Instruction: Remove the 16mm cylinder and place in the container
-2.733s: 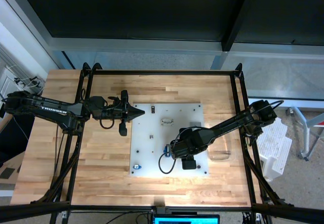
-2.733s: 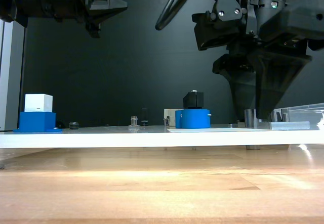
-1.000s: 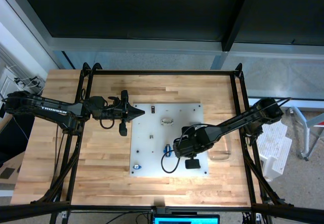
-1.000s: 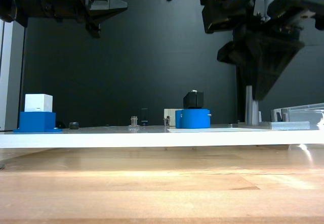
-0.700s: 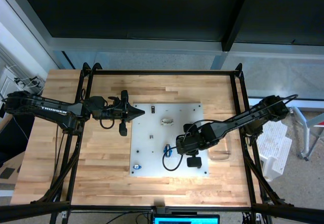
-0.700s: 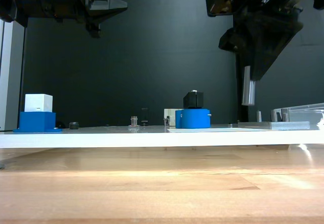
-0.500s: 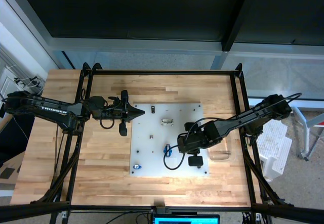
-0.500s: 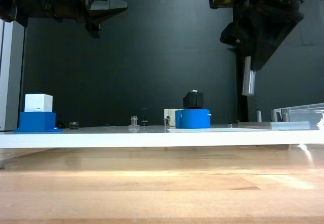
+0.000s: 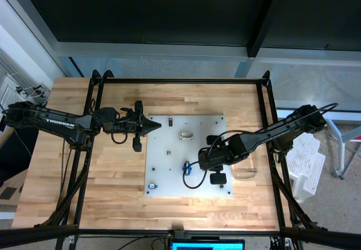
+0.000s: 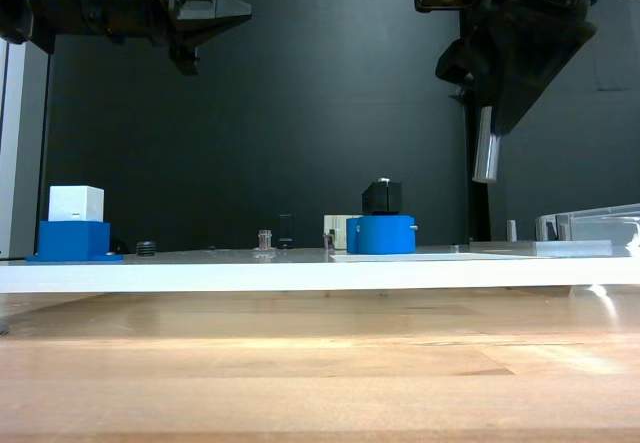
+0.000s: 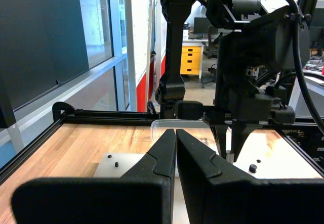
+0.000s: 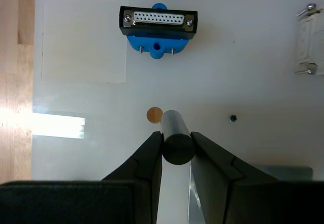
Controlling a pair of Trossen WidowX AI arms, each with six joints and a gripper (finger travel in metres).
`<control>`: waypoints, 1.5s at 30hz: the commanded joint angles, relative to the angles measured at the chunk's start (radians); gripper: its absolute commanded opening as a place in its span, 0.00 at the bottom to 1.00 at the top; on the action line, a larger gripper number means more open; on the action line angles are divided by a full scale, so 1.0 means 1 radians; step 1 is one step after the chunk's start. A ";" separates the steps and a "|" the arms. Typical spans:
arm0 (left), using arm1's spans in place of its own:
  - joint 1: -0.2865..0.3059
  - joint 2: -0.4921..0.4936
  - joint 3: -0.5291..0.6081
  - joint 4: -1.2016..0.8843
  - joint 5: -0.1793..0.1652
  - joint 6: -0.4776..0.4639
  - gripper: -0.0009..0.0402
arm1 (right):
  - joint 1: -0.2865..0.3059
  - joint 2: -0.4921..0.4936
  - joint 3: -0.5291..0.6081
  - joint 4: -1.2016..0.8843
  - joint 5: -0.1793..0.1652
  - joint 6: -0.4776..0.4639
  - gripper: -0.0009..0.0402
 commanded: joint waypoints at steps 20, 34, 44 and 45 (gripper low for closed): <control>0.000 0.000 0.000 0.000 0.000 0.000 0.02 | 0.004 -0.228 -0.224 0.049 0.030 0.027 0.05; 0.000 0.000 0.000 0.000 0.000 0.000 0.02 | 0.015 -0.460 -0.436 0.065 0.037 0.111 0.30; 0.000 0.000 0.000 0.000 0.000 0.000 0.02 | 0.023 -0.644 -0.561 0.029 0.039 0.257 0.61; 0.000 0.000 0.000 0.000 0.000 0.000 0.02 | 0.024 -0.659 -0.567 0.015 0.047 0.272 0.62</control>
